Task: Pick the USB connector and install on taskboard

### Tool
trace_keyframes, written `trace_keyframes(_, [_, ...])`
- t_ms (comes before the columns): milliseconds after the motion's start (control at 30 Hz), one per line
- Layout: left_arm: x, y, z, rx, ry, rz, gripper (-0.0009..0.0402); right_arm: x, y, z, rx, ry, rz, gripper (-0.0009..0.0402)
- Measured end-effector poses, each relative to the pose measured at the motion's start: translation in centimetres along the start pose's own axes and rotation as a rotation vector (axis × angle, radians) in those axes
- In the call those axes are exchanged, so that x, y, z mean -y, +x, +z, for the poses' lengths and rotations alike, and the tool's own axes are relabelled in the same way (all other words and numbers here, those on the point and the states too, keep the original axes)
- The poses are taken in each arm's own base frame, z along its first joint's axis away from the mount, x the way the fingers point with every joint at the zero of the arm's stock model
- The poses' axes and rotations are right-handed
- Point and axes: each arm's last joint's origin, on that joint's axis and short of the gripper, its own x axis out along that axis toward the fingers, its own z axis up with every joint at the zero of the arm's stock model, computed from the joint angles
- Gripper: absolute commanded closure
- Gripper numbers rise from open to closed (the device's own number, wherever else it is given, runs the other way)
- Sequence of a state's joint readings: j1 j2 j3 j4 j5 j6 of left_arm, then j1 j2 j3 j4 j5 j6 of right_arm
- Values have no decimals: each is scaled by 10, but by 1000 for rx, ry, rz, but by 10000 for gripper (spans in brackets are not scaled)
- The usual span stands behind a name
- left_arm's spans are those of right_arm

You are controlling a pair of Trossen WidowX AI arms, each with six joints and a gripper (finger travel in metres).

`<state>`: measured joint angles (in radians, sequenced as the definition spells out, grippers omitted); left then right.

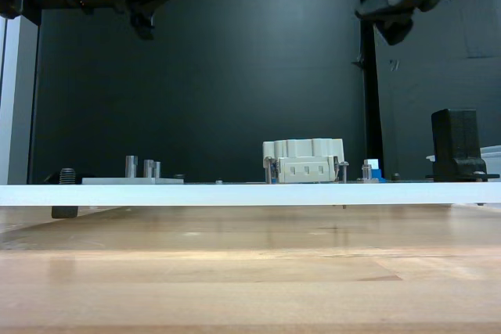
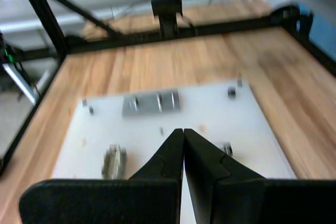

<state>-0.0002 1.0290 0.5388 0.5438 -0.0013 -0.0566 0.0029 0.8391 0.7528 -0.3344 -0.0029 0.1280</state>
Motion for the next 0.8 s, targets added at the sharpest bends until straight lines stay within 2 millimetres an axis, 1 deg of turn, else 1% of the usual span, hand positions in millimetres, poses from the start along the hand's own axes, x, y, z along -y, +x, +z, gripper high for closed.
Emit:
trace_keyframes(167, [0,0,0,0,0,0,393,0,-11,-5,-119,-18,-18,393])
trace_keyframes(400, [0,0,0,0,0,0,393,-6,-22,-14,-288,-26,-4,393])
trace_keyframes(633, [0,0,0,0,0,0,393,-16,-29,-25,-414,-20,26,393])
trace_keyframes(800, [0,0,0,0,0,0,393,-23,-34,-30,-475,-27,16,393])
